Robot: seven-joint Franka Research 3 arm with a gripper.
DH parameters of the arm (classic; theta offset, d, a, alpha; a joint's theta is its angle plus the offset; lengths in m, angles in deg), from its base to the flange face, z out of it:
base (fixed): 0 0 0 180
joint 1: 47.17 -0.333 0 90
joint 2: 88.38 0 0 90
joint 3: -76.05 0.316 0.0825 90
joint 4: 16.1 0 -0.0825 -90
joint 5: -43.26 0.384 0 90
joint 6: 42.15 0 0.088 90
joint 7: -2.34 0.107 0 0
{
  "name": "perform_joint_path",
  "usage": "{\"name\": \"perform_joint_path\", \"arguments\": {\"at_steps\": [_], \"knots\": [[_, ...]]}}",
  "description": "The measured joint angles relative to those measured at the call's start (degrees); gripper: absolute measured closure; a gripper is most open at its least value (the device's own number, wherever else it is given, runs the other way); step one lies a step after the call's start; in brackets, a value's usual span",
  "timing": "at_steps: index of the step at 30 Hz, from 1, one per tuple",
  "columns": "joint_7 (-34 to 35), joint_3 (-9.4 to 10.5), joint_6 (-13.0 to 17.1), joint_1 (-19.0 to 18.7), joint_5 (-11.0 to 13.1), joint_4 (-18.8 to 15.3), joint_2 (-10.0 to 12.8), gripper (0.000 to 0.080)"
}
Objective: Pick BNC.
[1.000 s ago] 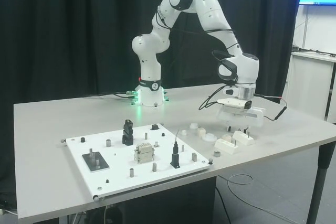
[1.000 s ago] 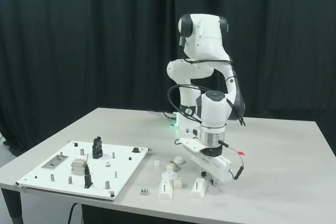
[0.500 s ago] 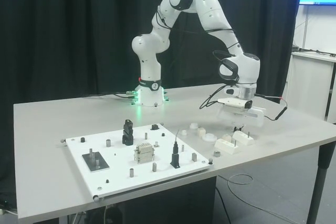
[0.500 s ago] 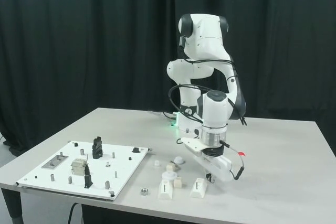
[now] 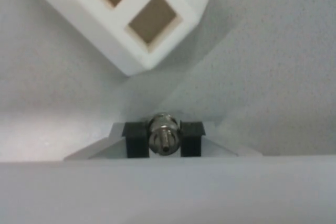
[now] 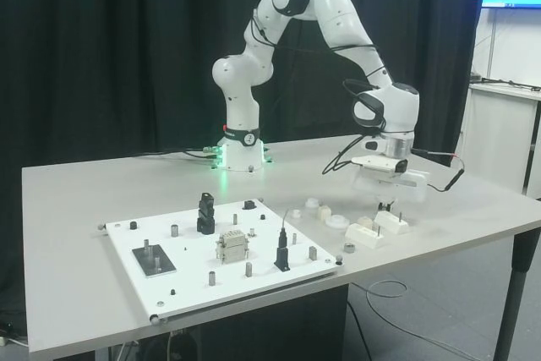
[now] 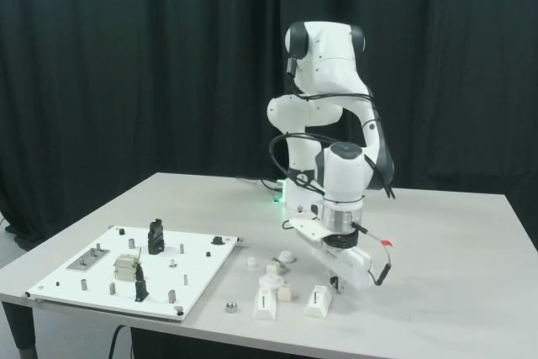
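1. One small metal connector, the BNC (image 5: 161, 135), sits pinched between the two black pads of the gripper (image 5: 162, 141) in the wrist view; the pads press on it from both sides.
2. In the first room view the gripper (image 6: 385, 202) hangs just above a white holder block (image 6: 391, 223) near the desk's (image 6: 76, 200) edge, so the BNC appears lifted out of it and no longer touching it. The connector itself is too small to make out in the room views.
3. The wrist view shows a white block with two square openings (image 5: 122, 14) lying below on the grey desk, apart from the gripper.
4. A second white holder (image 7: 264, 302) stands beside the first one (image 7: 317, 300), and a white board (image 7: 101, 283) with black and metal parts lies well apart on the other side.
5. What could go wrong: the BNC is round and smooth, and the pads seem to hold only a short part of it. A fast or jerky lift could probably make it rotate or slip out.
6. If it falls, it may roll on the desk toward the near edge.
7. A sideways move while the gripper is so low could also knock the holder below it.
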Motion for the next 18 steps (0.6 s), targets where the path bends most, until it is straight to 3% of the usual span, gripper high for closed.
{"name": "perform_joint_path", "arguments": {"at_steps": [18], "knots": [[-1.36, -0.19, -4.79, 0.97, -1.64, 0.18, -4.84, 0.0679]]}}
